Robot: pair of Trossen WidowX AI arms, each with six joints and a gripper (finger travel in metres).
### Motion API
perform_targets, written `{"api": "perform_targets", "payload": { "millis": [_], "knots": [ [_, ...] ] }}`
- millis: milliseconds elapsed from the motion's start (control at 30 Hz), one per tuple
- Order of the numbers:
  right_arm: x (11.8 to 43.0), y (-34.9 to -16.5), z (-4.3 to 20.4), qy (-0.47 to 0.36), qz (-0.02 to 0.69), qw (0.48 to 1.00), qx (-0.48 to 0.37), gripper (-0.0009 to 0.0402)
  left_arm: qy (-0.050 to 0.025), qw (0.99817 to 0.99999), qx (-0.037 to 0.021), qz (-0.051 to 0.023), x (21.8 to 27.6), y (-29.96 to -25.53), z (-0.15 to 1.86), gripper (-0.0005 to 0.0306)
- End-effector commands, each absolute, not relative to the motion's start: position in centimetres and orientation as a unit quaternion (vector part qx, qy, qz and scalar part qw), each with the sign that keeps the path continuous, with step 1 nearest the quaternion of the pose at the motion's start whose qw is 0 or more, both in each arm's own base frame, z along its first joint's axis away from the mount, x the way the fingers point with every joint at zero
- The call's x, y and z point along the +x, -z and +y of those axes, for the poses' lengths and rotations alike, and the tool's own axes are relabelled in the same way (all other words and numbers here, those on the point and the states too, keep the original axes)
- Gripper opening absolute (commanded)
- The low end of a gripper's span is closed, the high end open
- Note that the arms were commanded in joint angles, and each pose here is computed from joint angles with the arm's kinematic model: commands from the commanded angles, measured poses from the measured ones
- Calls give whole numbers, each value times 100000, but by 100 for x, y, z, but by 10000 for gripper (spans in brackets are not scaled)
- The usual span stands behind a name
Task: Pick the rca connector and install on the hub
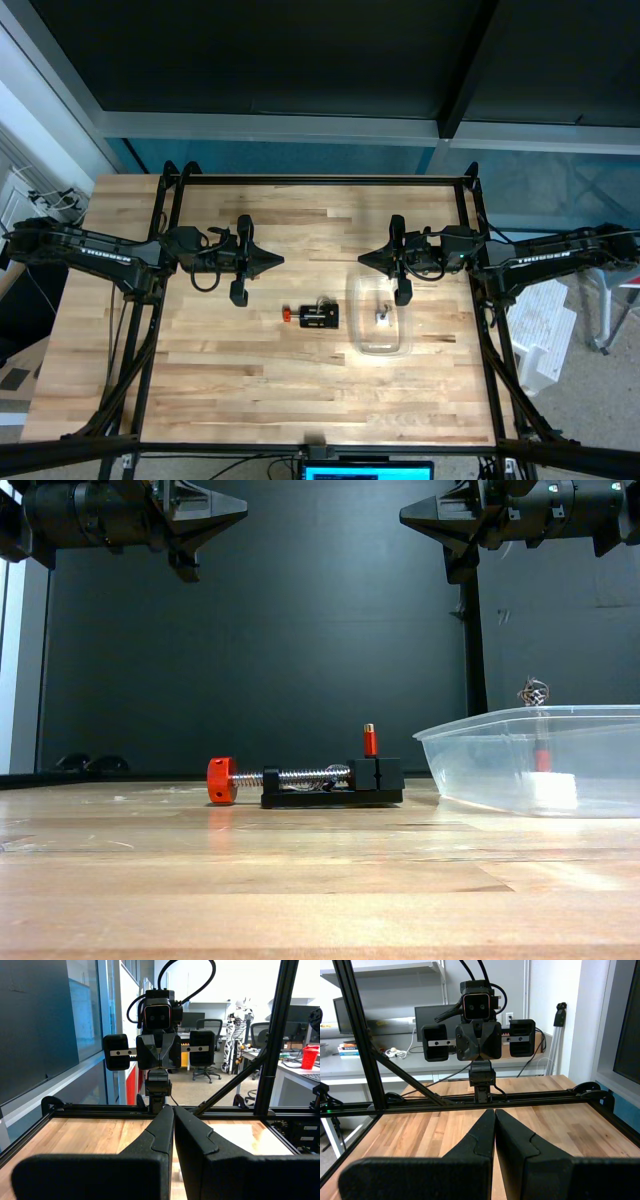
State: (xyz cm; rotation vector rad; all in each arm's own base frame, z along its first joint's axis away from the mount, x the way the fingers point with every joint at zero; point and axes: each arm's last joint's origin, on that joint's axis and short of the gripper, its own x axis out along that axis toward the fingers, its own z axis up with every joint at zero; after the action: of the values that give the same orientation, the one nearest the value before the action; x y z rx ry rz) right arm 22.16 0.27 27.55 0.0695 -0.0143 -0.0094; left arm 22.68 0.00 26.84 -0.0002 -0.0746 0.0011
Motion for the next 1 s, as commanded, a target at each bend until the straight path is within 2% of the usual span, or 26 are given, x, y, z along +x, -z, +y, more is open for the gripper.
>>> {"api": "perform_targets", "payload": {
  "millis": [33,667,1000],
  "knots": [
    [2216,-2756,27,489,-752,99935,3495,0,-37,99930,-31,-3728,2269,-2684,0,0],
    [2218,-2766,28,462,-609,99839,5626,0,-38,99930,-12,-3728,2269,-2684,0,0],
    [2235,-2800,32,1573,11456,99101,6732,0,-57,99930,-11,-3728,2269,-2684,1,0]
  ]
}}
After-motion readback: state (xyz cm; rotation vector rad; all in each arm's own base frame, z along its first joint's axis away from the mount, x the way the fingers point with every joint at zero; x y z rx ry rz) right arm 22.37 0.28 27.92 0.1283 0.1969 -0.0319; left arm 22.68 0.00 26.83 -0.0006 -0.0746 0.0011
